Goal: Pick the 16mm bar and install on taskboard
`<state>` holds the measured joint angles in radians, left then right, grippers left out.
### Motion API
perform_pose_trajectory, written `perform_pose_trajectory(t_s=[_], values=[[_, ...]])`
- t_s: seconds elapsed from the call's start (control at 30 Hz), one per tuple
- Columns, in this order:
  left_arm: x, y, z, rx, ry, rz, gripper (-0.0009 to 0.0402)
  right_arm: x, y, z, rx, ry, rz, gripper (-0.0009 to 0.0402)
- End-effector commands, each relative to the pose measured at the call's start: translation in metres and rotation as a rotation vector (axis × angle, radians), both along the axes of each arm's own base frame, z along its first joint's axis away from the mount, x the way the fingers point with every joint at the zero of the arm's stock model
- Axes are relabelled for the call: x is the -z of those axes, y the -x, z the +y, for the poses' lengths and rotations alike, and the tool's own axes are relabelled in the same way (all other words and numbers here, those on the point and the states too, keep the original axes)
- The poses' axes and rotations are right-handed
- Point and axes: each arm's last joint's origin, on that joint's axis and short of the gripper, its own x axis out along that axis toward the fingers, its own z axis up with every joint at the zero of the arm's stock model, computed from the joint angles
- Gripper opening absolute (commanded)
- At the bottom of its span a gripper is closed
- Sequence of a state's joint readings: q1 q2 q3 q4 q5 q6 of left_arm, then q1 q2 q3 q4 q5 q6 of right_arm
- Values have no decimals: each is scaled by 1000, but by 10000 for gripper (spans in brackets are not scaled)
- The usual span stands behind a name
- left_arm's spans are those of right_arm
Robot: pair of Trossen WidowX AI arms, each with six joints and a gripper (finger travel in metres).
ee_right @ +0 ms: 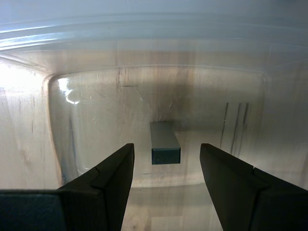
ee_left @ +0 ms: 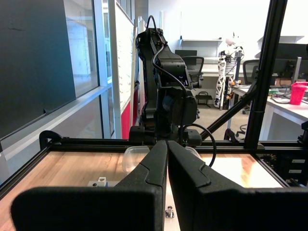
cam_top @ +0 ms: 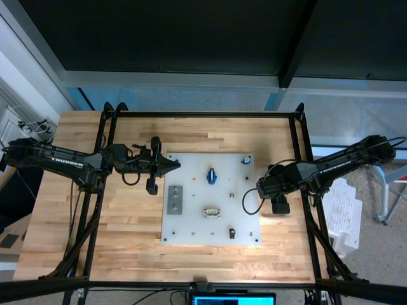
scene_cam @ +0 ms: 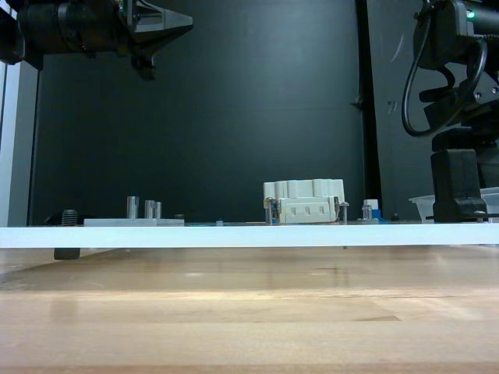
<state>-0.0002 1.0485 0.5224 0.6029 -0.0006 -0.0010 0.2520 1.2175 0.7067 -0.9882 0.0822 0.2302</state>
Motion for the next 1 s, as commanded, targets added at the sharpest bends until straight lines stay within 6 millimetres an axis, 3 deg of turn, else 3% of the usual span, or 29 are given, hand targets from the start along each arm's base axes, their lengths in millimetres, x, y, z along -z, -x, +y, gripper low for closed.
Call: perform_pose_trajectory(t_s=[0.03,1.0], values=[[0,0,0,0,0,0,0,0,0,0,-1,-4,1,184],[0,0,0,0,0,0,0,9,0,2,37,-6,6,174]])
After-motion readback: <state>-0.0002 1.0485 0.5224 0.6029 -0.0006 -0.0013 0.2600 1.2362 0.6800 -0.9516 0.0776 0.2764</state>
